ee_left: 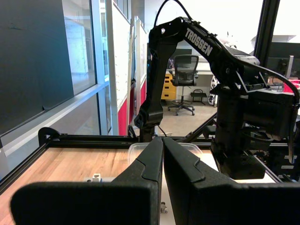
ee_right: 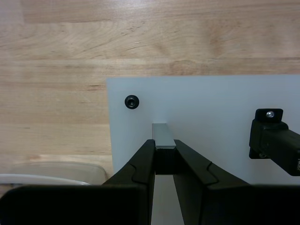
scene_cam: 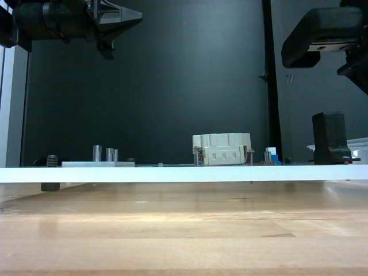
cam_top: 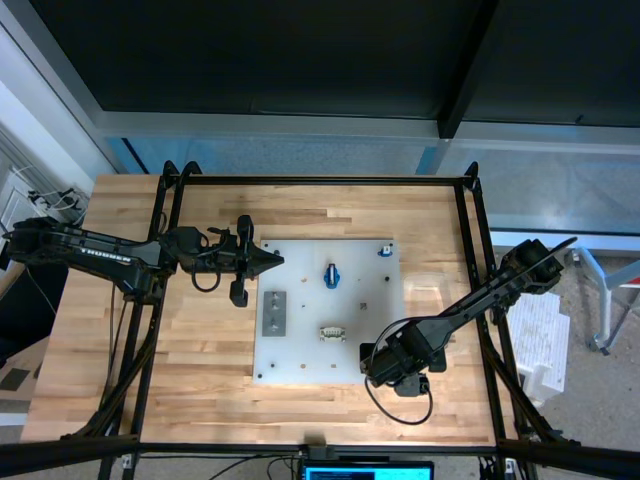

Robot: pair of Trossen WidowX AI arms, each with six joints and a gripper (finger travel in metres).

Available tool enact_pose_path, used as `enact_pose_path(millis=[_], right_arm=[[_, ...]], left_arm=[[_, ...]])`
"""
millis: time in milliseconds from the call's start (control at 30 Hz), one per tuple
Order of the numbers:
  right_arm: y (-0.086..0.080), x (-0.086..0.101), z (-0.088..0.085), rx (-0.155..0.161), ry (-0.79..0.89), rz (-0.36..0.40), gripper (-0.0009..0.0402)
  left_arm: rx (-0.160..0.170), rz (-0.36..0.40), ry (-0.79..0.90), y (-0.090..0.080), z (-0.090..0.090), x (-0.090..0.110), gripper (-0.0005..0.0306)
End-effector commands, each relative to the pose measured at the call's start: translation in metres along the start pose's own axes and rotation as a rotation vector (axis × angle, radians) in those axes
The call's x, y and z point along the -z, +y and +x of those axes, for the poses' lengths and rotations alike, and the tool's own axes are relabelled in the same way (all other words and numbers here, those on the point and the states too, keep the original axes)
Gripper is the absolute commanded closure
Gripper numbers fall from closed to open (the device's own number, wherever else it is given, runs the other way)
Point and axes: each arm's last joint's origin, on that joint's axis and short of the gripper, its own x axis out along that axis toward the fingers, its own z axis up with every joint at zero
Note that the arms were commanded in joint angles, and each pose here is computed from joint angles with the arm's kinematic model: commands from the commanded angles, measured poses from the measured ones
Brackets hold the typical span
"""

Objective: Pick the 16mm bar and install on taskboard

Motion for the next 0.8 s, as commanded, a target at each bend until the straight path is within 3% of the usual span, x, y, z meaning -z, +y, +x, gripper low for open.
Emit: enact_pose_path(millis=[33,800], right_arm=[[-0.001,0.002,0.002,0.005,0.001,0.004,0.0393],[0.003,0.009,0.013,0.009,-0.008,0.015,0.0393]], left_arm=[[0.0,0.0,0.0,0.0,0.0,0.0,0.03],[0.0,0.0,0.0,0.0,0.0,0.0,0.03]])
